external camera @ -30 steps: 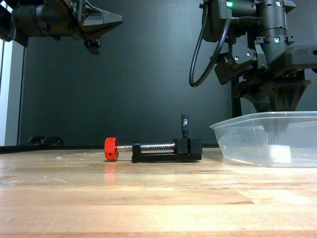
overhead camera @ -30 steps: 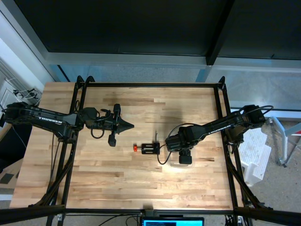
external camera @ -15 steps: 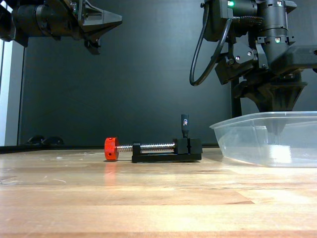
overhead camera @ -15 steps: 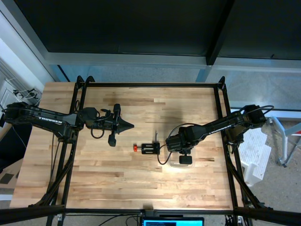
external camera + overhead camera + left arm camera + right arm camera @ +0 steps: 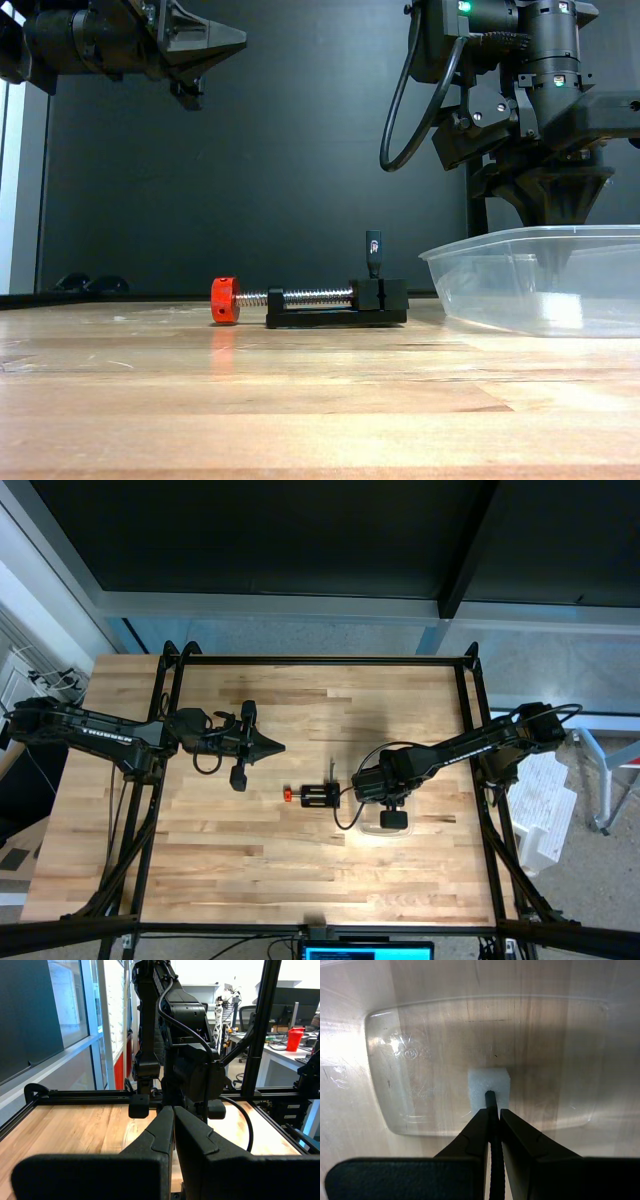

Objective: Pick the USB-C connector and install on taskboard

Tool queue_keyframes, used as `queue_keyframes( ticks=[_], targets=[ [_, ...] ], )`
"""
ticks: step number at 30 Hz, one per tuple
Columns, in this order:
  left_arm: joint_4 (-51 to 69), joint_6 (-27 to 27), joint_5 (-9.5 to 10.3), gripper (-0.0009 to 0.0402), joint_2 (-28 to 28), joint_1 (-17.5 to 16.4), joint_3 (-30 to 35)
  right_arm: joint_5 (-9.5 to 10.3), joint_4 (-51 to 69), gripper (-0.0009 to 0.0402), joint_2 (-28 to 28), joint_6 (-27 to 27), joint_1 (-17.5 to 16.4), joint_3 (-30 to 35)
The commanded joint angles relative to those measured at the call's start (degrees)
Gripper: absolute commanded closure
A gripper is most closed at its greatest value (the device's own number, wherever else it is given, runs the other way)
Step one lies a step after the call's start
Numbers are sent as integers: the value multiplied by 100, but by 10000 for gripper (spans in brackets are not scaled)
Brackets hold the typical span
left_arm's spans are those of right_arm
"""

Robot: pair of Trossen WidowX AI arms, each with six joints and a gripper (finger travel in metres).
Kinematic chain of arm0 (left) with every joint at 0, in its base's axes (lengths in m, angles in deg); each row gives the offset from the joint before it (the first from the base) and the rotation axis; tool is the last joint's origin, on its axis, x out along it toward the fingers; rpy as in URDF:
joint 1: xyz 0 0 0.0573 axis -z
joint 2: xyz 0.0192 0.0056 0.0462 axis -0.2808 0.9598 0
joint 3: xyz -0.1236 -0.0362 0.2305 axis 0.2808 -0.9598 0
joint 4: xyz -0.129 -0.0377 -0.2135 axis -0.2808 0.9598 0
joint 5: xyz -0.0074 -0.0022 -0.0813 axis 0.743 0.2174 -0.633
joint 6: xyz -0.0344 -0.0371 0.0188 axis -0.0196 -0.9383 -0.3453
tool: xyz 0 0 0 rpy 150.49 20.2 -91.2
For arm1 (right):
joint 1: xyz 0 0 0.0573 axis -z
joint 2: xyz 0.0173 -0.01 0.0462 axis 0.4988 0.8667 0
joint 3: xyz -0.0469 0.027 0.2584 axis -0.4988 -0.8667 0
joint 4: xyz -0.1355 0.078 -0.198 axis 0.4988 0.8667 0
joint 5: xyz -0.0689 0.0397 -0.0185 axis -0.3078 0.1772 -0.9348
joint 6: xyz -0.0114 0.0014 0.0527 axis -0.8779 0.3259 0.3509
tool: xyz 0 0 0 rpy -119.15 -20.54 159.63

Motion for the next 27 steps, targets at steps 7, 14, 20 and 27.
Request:
queue_keyframes(
  ticks=[7, 14, 20, 27],
  targets=[
    [0, 0, -2, 393, 2, 0, 0, 4, 33, 393, -61, 13, -2, 33],
    [0, 0, -2, 393, 2, 0, 0, 0, 247, 393, -186, 26, -2, 201],
    [0, 0, -2, 393, 2, 0, 0, -2, 544, 393, -251, 35, -2, 444],
    [0, 0, -2, 393, 2, 0, 0, 4, 1088, 393, -251, 31, 2, 957]
  ],
)
